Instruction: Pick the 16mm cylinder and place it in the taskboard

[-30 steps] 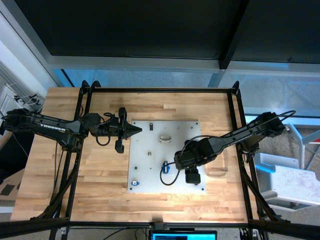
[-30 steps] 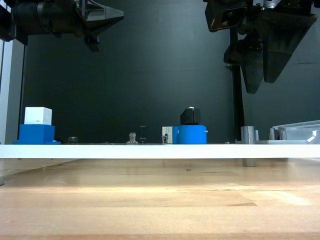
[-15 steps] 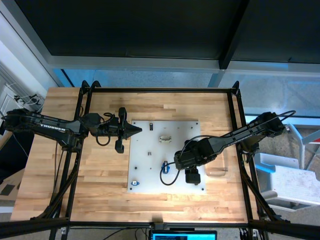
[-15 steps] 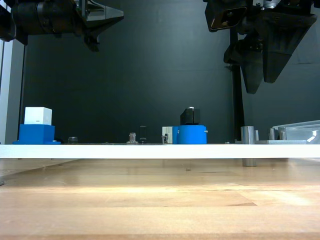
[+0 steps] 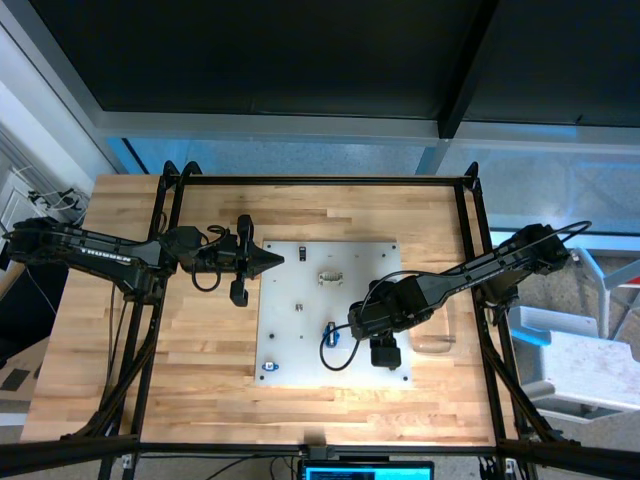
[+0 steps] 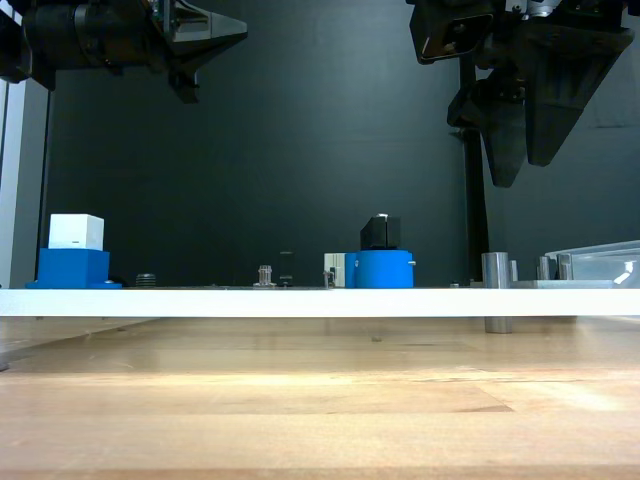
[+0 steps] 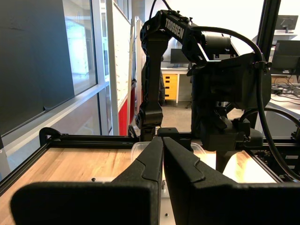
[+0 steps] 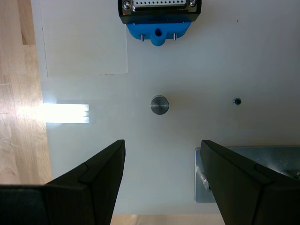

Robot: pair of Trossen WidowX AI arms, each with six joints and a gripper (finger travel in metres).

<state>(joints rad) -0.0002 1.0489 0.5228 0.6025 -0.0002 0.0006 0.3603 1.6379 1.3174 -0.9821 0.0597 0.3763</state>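
The 16mm cylinder [image 8: 159,105] stands upright in a hole of the white taskboard [image 8: 211,61], its round silver top facing my right gripper [image 8: 161,187]. That gripper hangs open well above the peg, with nothing between its fingers. From the low view the cylinder [image 6: 496,270] pokes through the taskboard [image 6: 250,302] near its right end, below the right gripper [image 6: 525,160]. My left gripper [image 7: 162,140] is shut and empty. It hovers high over the left edge of the taskboard [image 5: 300,340]; seen from above, the left gripper [image 5: 275,260] points right and the right gripper [image 5: 385,355] is over the board's near right part.
A clear plastic tray [image 5: 435,340] lies just right of the board. On the board sit a blue connector [image 8: 158,28], a grey metal block [image 8: 243,173], a blue knob [image 6: 385,268] and a blue base with a white cube [image 6: 75,250]. A black frame [image 5: 320,181] rims the table.
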